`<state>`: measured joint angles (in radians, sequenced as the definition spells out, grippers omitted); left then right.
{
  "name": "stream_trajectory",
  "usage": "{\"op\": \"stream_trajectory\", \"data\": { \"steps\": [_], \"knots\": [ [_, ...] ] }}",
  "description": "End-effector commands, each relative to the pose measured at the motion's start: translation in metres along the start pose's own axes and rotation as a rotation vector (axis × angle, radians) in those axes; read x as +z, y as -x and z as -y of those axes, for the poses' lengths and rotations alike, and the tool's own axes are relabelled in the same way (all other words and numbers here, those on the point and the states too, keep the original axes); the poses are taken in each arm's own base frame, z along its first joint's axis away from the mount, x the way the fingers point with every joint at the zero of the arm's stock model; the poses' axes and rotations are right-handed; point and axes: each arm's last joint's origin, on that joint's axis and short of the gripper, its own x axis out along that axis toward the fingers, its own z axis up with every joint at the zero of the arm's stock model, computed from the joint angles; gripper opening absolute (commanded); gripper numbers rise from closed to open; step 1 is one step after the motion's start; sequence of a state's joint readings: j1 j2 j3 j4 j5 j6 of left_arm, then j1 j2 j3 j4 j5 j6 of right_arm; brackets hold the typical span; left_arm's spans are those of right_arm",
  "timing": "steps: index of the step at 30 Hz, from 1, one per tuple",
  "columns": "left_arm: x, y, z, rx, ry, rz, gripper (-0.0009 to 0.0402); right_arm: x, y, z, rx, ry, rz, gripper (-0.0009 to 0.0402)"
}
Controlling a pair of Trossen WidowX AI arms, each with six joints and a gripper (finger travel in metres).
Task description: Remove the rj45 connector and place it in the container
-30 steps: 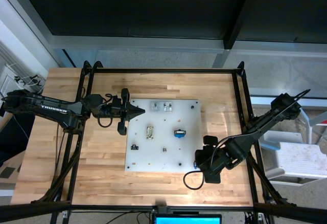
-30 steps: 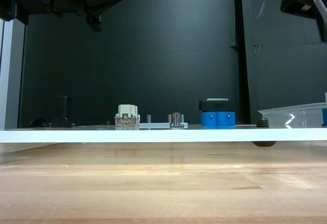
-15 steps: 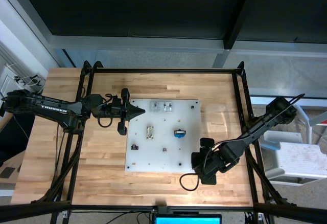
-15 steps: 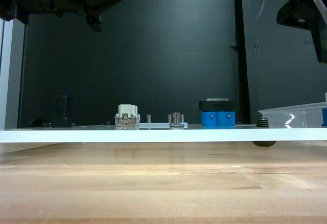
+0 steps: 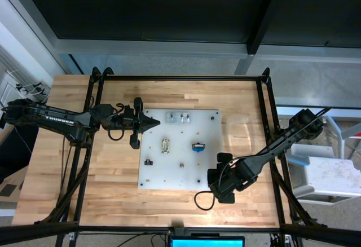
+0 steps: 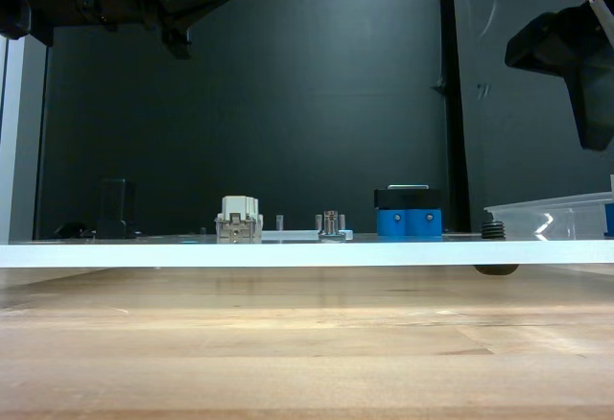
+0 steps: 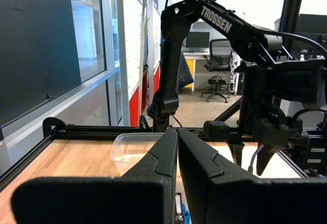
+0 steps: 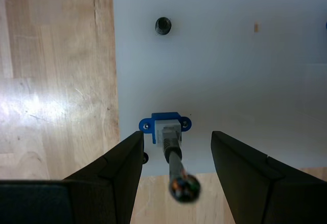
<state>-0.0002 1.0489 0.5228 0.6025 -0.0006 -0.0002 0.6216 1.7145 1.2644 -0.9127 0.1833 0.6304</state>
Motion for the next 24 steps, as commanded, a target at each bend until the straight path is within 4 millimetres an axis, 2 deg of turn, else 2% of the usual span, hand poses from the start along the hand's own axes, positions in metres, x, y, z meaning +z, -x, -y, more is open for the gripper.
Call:
{"op": "stream_trajectory", "data": {
  "steps": [1,11,24],
  "knots": [
    [-0.0001,-0.0001,0.0,0.0,0.0,0.0,0.0001,-0.0007,-0.0034,-0.0003,-0.006,0.005,-0.011,0.0183],
    [-0.0001,-0.0001,0.0,0.0,0.0,0.0,0.0001,-0.0021,-0.008,0.0017,-0.015,0.009,-0.02,0.0178],
    [0.0,0.0,-0.0001,0.0,0.0,0.0,0.0001,-0.0017,-0.0089,0.0018,-0.012,0.007,-0.016,0.0137]
  ]
}}
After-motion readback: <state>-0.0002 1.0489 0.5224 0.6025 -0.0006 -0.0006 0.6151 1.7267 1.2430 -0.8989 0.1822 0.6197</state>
